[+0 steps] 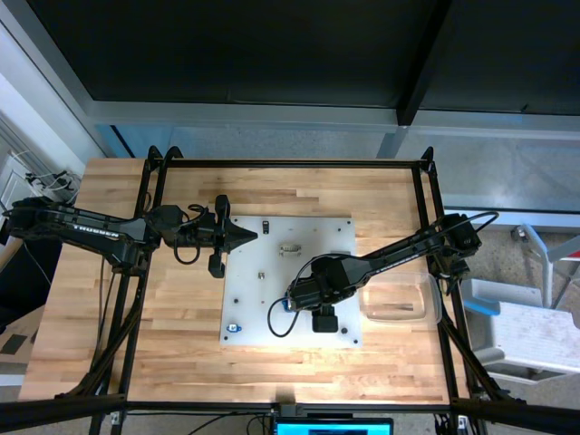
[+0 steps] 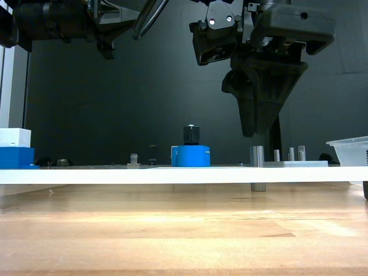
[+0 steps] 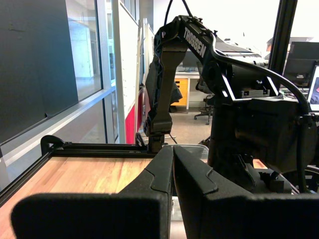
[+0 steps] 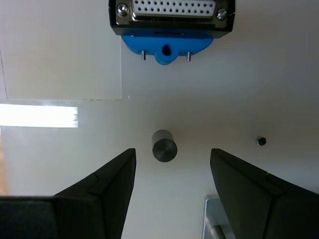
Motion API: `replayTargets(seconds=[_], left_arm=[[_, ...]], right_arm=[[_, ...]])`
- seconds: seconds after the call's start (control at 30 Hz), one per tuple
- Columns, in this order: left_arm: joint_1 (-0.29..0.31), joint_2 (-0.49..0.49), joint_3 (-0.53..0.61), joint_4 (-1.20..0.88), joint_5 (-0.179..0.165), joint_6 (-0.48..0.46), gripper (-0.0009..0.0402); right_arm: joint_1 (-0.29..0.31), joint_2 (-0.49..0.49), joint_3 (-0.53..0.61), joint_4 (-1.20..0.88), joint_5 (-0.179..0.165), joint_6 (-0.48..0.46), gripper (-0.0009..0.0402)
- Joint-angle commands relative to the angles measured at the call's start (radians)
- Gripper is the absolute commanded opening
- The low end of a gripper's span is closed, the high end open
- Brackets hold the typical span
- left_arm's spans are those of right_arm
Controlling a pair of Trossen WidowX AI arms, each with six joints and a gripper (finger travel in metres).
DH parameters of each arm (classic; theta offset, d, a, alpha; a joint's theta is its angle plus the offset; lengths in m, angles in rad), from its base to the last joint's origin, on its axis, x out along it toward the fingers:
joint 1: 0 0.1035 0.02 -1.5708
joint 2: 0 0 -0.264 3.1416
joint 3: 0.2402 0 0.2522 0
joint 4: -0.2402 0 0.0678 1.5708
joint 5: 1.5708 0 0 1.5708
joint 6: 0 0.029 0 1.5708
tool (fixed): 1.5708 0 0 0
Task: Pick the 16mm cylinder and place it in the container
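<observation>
The 16mm cylinder is a short silvery-grey peg standing upright on the white board. In the low view the cylinder sits directly under my right gripper, with a clear gap between them. That right gripper is open, its fingers spread to either side of the peg and touching nothing. From above, the right gripper covers the peg. The container, a clear shallow tub, rests on the wood just right of the board. My left gripper hovers shut at the board's far left edge, holding nothing.
A blue upright plug stands left of the peg. A blue-mounted pin connector lies beyond it. A flat grey block with small pegs sits between the peg and the tub. A black frame rings the table.
</observation>
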Motion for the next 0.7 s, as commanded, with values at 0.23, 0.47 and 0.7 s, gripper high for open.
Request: replayTargets(seconds=[0.23, 0.47, 0.7], left_arm=[[0.000, 0.000, 0.000, 0.001, 0.000, 0.000, 0.0000], [0.000, 0.000, 0.000, 0.000, 0.000, 0.000, 0.0000], [0.000, 0.000, 0.000, 0.001, 0.000, 0.000, 0.0000]], right_arm=[[0.000, 0.029, -0.001, 0.016, -0.002, -0.022, 0.0213], [-0.002, 0.060, -0.006, 0.022, -0.002, -0.043, 0.0213], [-0.003, 0.058, -0.022, 0.035, -0.003, -0.046, 0.0212]])
